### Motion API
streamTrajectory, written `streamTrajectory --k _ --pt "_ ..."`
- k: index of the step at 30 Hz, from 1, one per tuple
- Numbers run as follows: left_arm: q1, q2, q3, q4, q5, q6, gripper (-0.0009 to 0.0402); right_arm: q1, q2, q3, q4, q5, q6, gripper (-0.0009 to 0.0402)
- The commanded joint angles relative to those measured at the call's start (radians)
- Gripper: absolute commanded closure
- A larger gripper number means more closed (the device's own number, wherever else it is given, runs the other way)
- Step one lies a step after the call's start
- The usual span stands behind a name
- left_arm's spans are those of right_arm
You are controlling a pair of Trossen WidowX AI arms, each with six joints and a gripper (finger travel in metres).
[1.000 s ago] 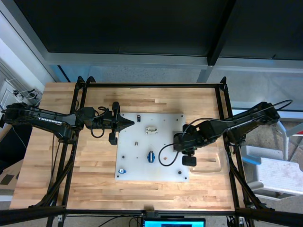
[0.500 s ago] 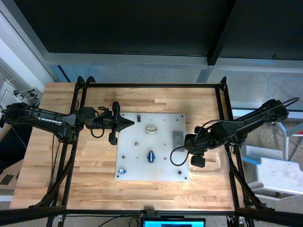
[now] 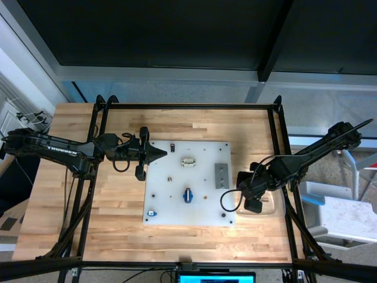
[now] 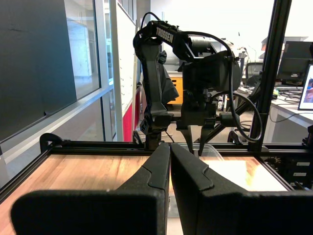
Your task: Pick the 16mm cylinder and place it in the container
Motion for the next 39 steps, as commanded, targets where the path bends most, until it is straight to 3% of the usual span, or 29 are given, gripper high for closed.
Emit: streamTrajectory --k 1,4,18,24,37,39 --pt "0.000 0.000 0.000 0.000 0.000 0.000 0.0393 0.008 -0.001 -0.025 0.013 -0.018 0.023 0.0352" --pt "0.000 0.000 0.000 0.000 0.000 0.000 0.0393 0.026 -0.004 -0.058 0.063 -0.050 0.032 0.0352" --pt "0.000 0.000 0.000 0.000 0.000 0.000 0.0393 0.057 -0.005 -0.167 0.264 -0.055 0.081 0.0352" --pt "0.000 0.000 0.000 0.000 0.000 0.000 0.0393 0.057 -0.005 -0.212 0.342 -0.100 0.088 0.0352" --pt "0.000 0.000 0.000 0.000 0.000 0.000 0.0393 0.057 -0.005 -0.230 0.351 -0.096 0.103 0.0352" --pt "0.000 0.000 0.000 0.000 0.000 0.000 0.0393 0.057 -0.005 -0.236 0.356 -0.108 0.104 0.0352"
